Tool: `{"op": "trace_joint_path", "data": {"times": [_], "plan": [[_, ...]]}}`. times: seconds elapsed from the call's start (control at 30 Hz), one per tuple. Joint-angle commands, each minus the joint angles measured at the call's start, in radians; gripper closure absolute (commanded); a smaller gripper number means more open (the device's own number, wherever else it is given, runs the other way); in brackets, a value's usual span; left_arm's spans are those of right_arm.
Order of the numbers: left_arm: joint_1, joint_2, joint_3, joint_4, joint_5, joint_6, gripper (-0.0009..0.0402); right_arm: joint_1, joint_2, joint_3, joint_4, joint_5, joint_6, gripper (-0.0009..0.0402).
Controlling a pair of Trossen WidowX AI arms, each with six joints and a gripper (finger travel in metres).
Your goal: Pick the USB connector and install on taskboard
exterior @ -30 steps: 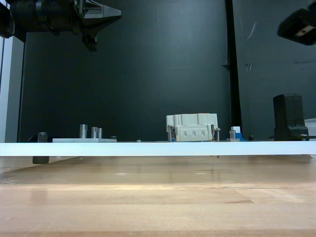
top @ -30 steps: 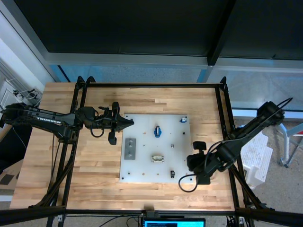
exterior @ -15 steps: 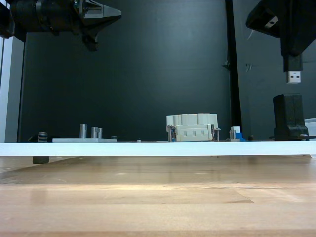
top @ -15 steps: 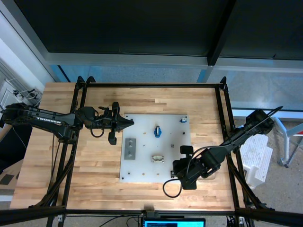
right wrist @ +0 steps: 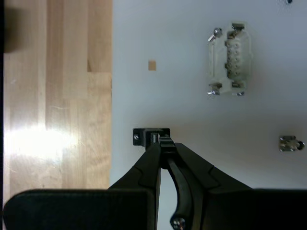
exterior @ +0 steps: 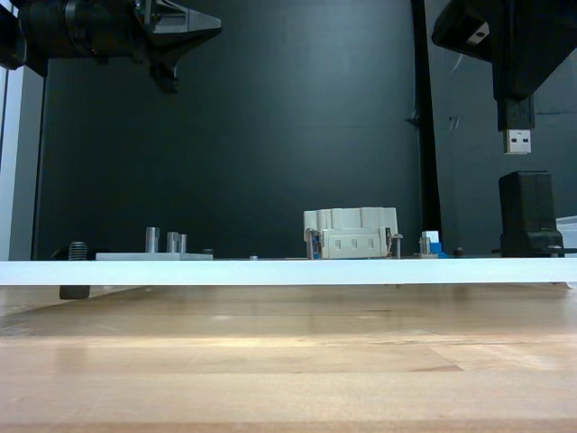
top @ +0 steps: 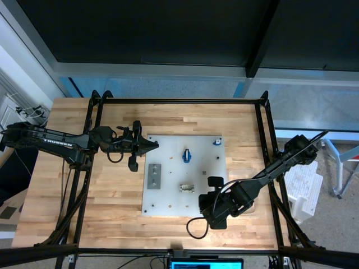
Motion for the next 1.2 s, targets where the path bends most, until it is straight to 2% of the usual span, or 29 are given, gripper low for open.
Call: {"op": "trace_joint_path", "data": {"times": [0.03, 0.6, 0.73, 1.2], "plan": [[0.000, 0.000, 0.000, 0.000, 0.000, 0.000, 0.0393, 0.002, 0.001, -0.005, 0.012, 0.000, 0.002, 0.0393], [0.000, 0.000, 0.000, 0.000, 0.000, 0.000, 0.0393, 0.002, 0.001, -0.033, 0.035, -0.001, 0.001, 0.0393], [0.000, 0.000, 0.000, 0.000, 0.000, 0.000, 0.0393, 0.002, 0.001, -0.040, 0.043, -0.019, 0.007, 0.0393], [0.000, 0.000, 0.000, 0.000, 0.000, 0.000, 0.0393, 0.002, 0.001, -0.044, 0.053, -0.016, 0.000, 0.0393]]}}
